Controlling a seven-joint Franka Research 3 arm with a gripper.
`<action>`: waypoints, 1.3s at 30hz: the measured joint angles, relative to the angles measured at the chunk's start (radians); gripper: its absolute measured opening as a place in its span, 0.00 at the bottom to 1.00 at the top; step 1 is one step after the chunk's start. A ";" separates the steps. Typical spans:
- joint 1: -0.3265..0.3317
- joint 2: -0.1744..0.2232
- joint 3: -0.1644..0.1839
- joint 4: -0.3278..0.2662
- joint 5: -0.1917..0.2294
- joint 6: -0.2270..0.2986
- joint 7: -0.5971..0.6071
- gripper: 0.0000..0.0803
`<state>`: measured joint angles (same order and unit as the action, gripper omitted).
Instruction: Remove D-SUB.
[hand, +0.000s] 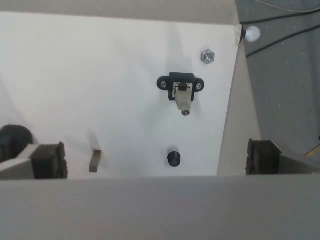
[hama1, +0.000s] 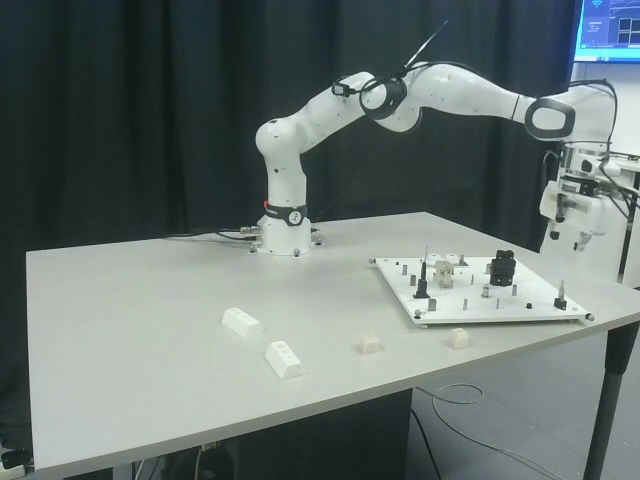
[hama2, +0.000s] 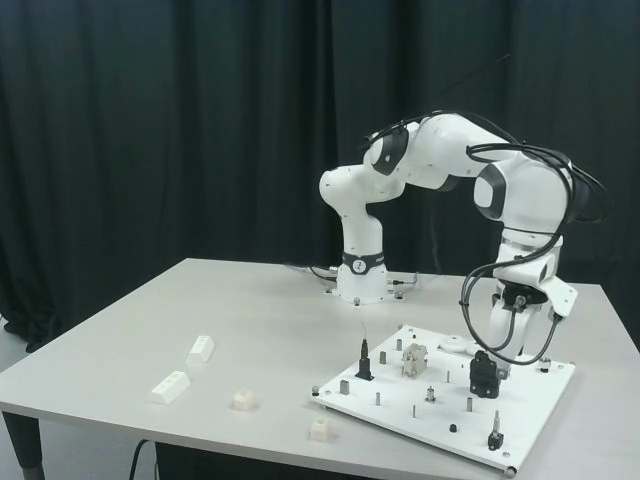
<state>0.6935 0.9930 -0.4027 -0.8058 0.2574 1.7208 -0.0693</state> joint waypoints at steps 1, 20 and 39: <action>0.000 -0.001 0.000 0.000 0.000 -0.001 0.000 1.00; 0.020 -0.005 0.000 -0.001 -0.037 -0.119 -0.001 1.00; 0.020 -0.006 0.001 -0.035 -0.078 -0.267 -0.017 1.00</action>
